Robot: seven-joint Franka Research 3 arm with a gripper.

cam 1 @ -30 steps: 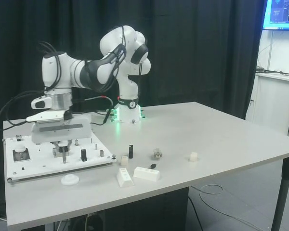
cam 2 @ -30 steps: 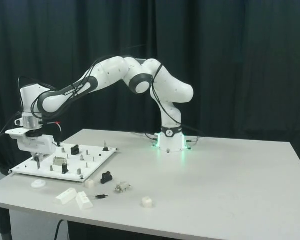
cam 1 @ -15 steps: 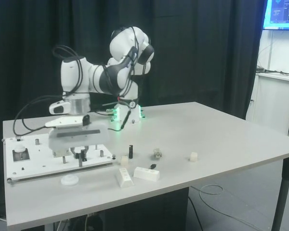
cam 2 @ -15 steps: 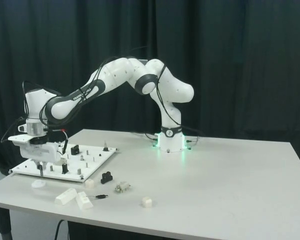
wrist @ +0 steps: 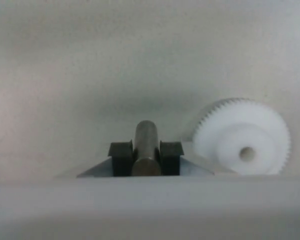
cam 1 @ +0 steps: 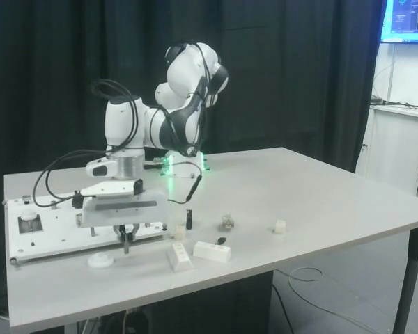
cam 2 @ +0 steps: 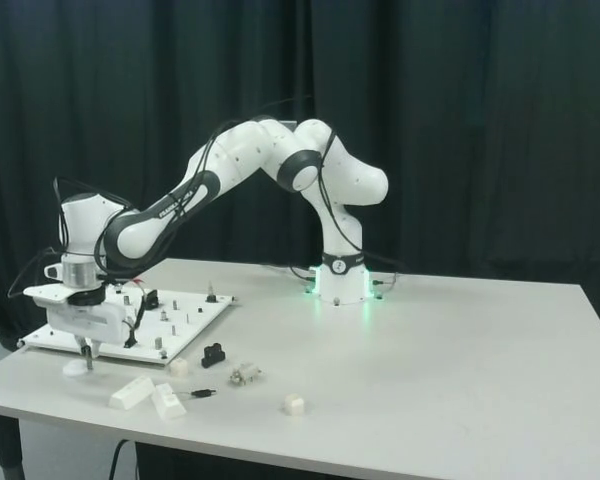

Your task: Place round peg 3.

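My gripper (wrist: 146, 159) is shut on a grey round peg (wrist: 146, 134), which stands upright between the two black fingers (wrist: 121, 157). A white gear (wrist: 242, 137) lies flat on the table close beside the peg. From the first room view the gripper (cam 1: 126, 238) hangs just off the front edge of the white board (cam 1: 49, 236), with the peg (cam 1: 126, 245) a little above the table and the gear (cam 1: 101, 261) next to it. The second room view gives the same picture: gripper (cam 2: 87, 352), gear (cam 2: 77, 368), board (cam 2: 195, 315).
Two white blocks (cam 1: 181, 256) (cam 1: 211, 251) lie near the table's front edge. A black piece (cam 1: 189, 218), a small metal part (cam 1: 228, 222) and a small white cube (cam 1: 280, 226) sit further along. Several pegs and fixtures stand on the board. The arm's base (cam 2: 340, 285) glows green.
The arm has swung from over the board toward the table's front, carrying the peg off the board's front edge and down beside the white gear.
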